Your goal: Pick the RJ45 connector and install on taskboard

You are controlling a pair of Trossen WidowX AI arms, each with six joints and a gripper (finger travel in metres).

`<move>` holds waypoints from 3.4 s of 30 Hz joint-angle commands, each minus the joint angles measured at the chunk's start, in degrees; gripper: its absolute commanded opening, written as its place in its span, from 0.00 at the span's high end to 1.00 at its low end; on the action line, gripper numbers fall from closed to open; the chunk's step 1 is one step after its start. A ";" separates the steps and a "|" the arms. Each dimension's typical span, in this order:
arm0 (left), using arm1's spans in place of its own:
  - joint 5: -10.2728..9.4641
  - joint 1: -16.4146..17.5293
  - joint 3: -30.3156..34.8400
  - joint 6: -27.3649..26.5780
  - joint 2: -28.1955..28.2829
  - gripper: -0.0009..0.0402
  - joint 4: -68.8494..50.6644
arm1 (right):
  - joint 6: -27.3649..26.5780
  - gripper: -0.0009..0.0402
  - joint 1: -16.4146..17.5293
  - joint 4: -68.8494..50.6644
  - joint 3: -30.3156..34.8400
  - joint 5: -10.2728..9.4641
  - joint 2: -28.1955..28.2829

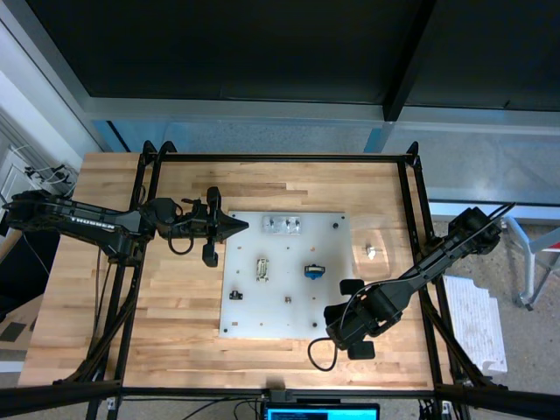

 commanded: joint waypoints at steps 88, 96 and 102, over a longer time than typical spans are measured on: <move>0.00 0.02 0.02 0.00 0.00 0.98 0.02 | -1.51 0.47 -1.01 -0.90 0.02 1.01 -13.49; 0.00 0.02 0.02 0.02 0.00 0.98 0.02 | -4.66 0.52 -6.97 -0.44 0.02 2.67 -18.60; 0.00 0.02 0.02 0.00 0.02 0.98 0.02 | -10.23 0.57 -13.03 -0.15 -0.02 5.55 -21.49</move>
